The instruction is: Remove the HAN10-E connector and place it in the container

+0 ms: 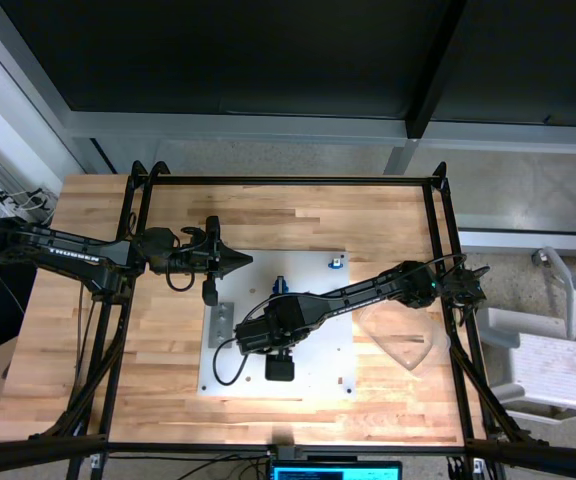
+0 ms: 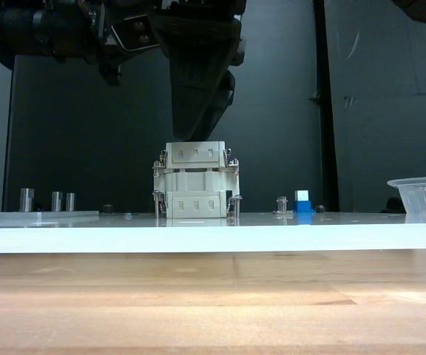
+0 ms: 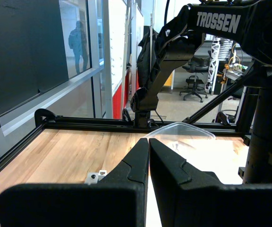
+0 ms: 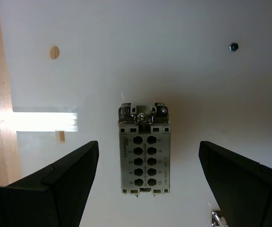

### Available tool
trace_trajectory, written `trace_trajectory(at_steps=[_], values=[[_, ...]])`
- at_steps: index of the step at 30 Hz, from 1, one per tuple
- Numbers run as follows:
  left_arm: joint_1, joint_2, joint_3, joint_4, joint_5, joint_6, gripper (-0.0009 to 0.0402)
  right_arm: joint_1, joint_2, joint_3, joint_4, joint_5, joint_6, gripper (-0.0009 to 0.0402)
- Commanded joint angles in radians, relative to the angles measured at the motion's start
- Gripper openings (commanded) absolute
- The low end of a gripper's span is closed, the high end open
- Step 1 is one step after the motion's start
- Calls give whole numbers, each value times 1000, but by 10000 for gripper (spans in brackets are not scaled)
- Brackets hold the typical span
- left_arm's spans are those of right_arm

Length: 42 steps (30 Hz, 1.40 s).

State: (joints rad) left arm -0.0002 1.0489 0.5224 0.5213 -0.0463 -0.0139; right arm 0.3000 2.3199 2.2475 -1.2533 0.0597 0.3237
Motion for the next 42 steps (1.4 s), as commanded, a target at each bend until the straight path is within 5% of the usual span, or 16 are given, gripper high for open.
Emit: trace_trajectory(at_steps=[1,21,30,42], values=[[0,0,0,0,0,0,0,0,10,0,4,0,-3,298],[0,0,0,0,0,0,0,2,33,-3,-5,-3,-45,287],[0,0,0,0,0,0,0,2,33,-3,-7,-3,-46,233],[0,0,0,0,0,0,0,2,33,-3,-7,-4,-48,111]])
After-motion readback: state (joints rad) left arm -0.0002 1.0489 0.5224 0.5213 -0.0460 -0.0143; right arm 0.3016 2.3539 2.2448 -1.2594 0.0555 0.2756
